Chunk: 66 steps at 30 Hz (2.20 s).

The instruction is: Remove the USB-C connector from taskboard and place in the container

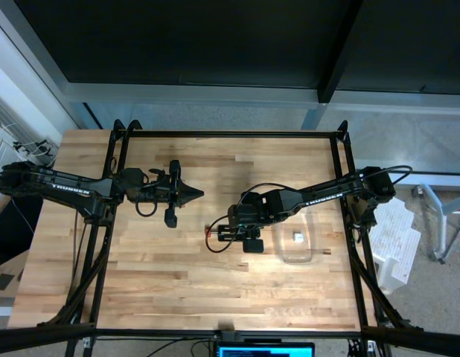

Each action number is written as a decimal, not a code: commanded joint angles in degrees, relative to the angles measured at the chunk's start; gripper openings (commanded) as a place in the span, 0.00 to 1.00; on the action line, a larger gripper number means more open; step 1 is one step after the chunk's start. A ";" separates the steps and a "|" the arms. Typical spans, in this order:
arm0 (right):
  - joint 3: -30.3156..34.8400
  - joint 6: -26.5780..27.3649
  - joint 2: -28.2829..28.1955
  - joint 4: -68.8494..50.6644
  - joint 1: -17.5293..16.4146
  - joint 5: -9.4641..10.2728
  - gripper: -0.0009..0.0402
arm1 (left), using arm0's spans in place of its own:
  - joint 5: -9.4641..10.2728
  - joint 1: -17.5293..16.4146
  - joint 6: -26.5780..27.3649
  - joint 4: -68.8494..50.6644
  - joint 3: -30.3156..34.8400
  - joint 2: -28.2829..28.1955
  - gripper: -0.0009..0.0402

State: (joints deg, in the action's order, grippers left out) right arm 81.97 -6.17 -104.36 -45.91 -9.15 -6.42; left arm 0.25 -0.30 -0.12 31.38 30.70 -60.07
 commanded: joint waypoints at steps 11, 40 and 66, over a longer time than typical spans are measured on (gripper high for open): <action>-0.02 0.00 0.11 -0.07 0.00 -0.04 0.11 | 0.00 0.00 0.00 0.00 0.00 -0.02 0.02; -0.02 0.52 2.12 -0.09 0.22 -0.07 0.02 | 0.02 -0.02 0.00 0.02 0.00 -0.02 0.02; -2.71 -0.63 9.66 -3.17 -1.20 0.00 0.02 | 0.00 0.00 0.00 0.09 0.00 -0.02 0.02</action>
State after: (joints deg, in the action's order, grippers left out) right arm 80.16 -6.15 -95.74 -48.64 -10.13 -6.44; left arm 0.27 -0.30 -0.12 31.38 30.68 -60.10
